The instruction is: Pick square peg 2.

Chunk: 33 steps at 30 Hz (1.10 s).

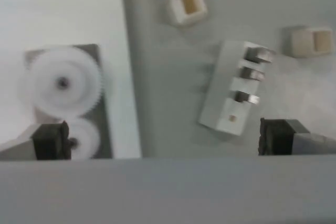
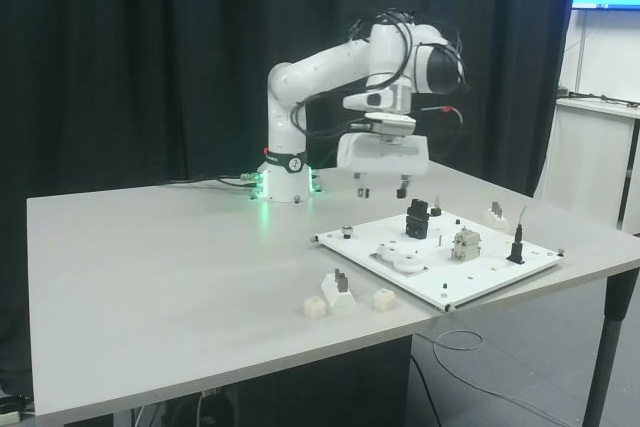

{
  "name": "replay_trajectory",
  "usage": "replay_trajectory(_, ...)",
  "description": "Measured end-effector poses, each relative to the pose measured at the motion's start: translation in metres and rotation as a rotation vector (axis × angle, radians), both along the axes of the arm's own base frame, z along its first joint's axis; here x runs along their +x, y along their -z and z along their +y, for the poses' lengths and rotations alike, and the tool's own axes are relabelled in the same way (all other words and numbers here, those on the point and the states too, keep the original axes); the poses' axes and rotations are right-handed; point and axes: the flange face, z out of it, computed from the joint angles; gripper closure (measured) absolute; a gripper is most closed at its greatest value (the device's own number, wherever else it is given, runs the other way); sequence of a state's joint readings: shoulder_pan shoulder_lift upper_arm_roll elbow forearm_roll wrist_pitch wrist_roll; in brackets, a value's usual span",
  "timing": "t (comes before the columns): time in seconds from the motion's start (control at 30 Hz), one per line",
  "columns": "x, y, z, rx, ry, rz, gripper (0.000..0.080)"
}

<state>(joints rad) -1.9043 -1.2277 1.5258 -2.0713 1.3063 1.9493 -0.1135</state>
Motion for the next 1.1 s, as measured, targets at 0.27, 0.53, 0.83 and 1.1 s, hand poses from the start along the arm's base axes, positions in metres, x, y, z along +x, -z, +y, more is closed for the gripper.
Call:
replay_trajectory(0.27, 0.001, 0.007, -0.038, 0.042, 0.036, 0.046, 0.0003)
replay_trajectory(0.53, -0.001, 0.026, -0.065, 0.080, 0.054, 0.073, 0.0003)
replay_trajectory(0.83, -0.003, 0.050, -0.081, 0.094, 0.090, 0.073, 0.0003)
replay_trajectory(1.1, -0.004, 0.069, -0.087, 0.113, 0.190, 0.055, 0.0003)
